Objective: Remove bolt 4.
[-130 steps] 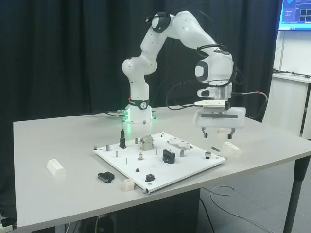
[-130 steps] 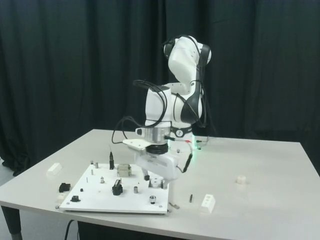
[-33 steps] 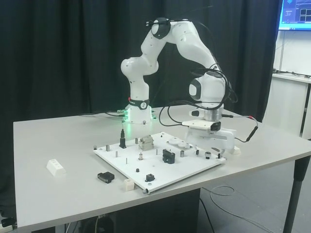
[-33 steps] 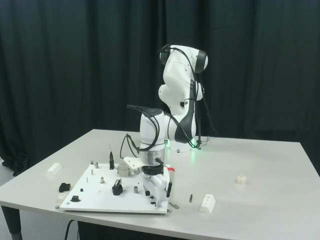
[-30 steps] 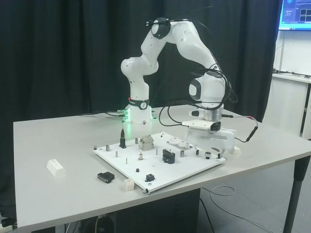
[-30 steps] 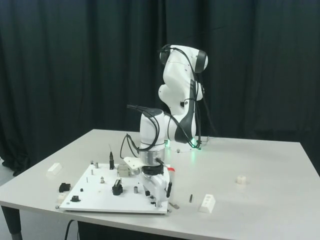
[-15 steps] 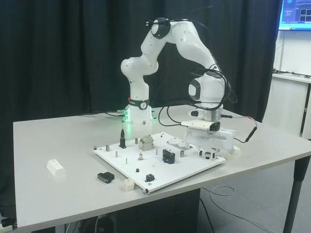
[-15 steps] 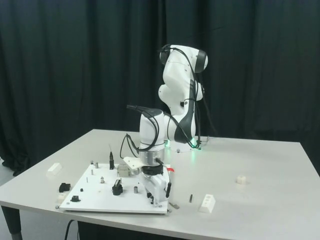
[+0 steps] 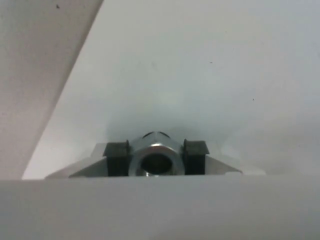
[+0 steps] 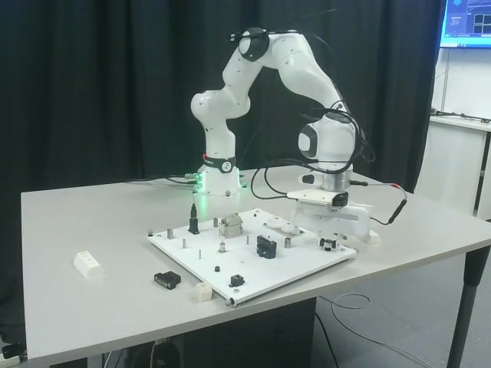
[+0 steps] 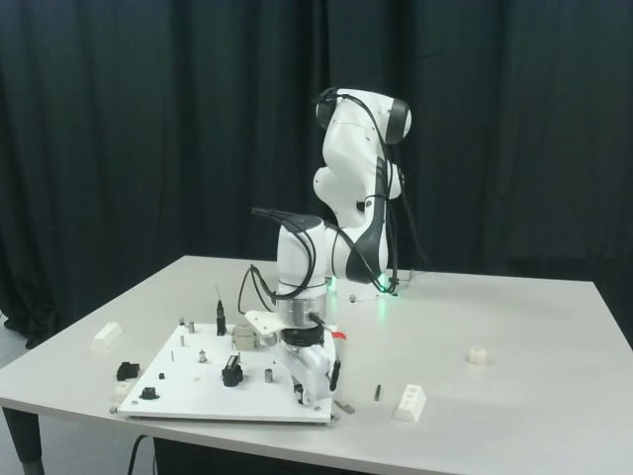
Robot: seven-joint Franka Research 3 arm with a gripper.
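Black curtains hang behind the grey tabletop (image 10: pixel 92 222). On the flat white board (image 10: pixel 307 261), near its edge, the pincer (image 9: pixel 156 159) pinches the shiny metal bolt with a hollow round head (image 9: pixel 156 161) between black pads (image 9: pixel 117 157). Grasping seems done; next it probably needs a straight lift.

Bolt 4 (image 9: pixel 156 160) — shiny bare metal, hollow head; finger pads (image 9: pixel 117 157) matt black; board (image 9: pixel 200 75) smooth white

hand (image 10: pixel 328 245) now down from mid-air, around bolt (image 9: pixel 156 161)
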